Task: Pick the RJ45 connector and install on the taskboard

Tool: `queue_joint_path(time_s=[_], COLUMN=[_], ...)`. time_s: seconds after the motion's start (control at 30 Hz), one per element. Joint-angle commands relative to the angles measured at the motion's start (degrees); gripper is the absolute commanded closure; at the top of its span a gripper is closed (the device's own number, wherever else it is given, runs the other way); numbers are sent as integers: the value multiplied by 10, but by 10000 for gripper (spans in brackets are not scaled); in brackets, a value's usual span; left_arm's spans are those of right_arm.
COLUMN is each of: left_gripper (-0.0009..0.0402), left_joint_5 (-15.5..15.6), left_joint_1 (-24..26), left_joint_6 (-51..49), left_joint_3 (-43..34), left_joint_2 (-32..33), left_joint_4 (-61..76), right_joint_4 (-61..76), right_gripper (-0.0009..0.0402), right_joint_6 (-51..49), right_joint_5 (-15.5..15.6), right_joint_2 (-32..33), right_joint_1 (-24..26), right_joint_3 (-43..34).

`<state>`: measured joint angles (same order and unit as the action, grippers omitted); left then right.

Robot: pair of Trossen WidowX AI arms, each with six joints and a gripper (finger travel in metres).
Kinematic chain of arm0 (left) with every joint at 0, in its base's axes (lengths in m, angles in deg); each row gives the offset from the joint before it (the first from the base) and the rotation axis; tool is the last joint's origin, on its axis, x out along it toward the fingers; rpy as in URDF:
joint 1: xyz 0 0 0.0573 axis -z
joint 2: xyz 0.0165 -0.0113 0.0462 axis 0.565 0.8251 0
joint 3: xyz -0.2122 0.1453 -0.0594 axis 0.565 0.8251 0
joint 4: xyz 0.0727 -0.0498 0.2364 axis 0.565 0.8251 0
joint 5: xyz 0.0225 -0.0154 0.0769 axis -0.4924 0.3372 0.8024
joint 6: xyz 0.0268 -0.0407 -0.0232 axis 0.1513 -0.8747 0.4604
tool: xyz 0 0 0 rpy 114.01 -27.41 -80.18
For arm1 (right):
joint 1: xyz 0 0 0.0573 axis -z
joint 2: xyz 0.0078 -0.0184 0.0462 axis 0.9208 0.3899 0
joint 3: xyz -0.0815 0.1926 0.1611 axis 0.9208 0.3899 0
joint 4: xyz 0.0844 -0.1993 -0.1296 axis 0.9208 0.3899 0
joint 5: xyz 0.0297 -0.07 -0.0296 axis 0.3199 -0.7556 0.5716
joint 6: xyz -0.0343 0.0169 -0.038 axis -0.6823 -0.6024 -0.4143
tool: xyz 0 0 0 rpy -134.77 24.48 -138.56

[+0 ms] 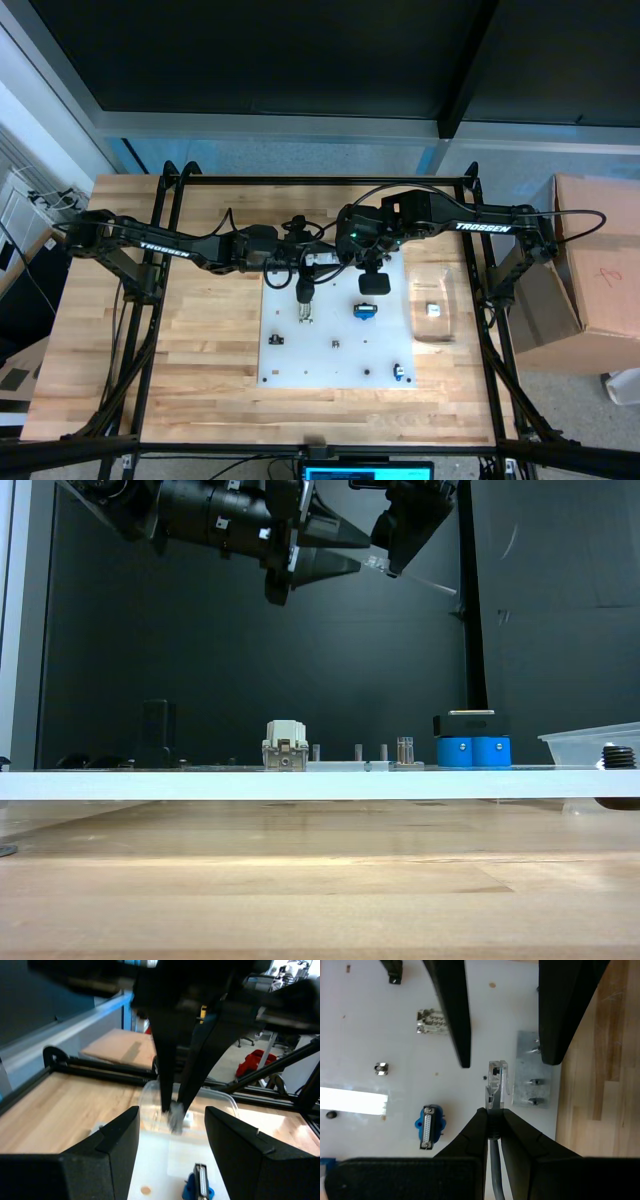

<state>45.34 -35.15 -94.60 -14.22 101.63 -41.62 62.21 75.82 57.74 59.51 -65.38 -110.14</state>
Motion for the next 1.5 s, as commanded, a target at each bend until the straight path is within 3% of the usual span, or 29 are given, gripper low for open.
queue_joint_path(time_s=[0.03, 0.73, 1.07, 1.3, 1.5], left_gripper=[232, 289, 356, 394, 386], left_joint_5=[0, -9, -16, -17, -18], left_joint_1=[0, 0, 0, 0, -2], left_joint_6=[7, 4, 2, 3, 3], left_joint_3=[0, 0, 0, 0, 1], left_joint_2=[0, 0, 0, 0, 0], left_joint_4=[2, 11, 11, 12, 12], right_joint_4=[-2, -27, -27, -28, -45], right_gripper=[393, 393, 389, 315, 236], right_joint_6=[1, -1, 0, 17, 27], right_joint_5=[0, 0, 0, -1, 0], right_joint_2=[0, 0, 0, -1, -15], right_joint_1=[0, 0, 0, 0, 0], right_joint_3=[-1, -1, -1, -1, 3])
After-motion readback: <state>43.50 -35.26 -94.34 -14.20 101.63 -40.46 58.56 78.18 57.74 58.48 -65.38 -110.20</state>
